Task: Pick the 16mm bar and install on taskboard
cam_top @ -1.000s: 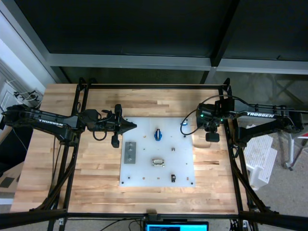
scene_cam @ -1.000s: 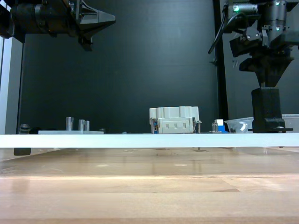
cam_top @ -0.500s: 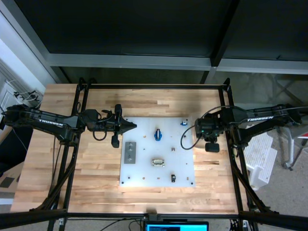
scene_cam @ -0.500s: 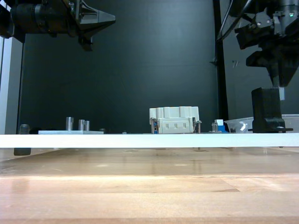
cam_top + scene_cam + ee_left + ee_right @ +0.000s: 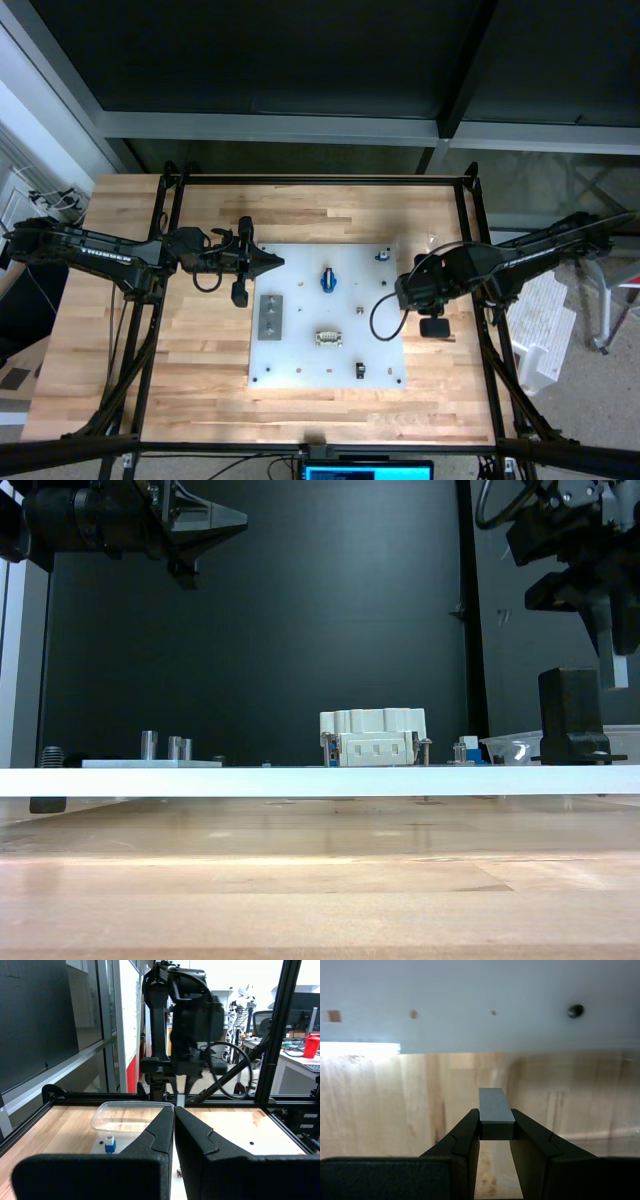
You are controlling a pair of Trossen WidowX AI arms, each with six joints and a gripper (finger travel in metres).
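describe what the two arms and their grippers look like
The left arm and right arm are slim, black and jointed, with a black cable looping at each wrist. The left one carries white TROSSEN lettering. The left gripper, near the white board's left edge, tapers to a point. The right gripper, just off its right edge, has black wedge-shaped jaws.

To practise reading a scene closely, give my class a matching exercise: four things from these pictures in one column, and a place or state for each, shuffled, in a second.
Column one
1. left pincer
2. right pincer
3. 16mm bar
4. blue knob

Column two
A. stands on the taskboard
B. shut on nothing, high by the board's left edge
C. gripped at one end, not yet installed
D. holds a load beside the board's right edge

Pairs: 1-B, 2-D, 3-C, 4-A
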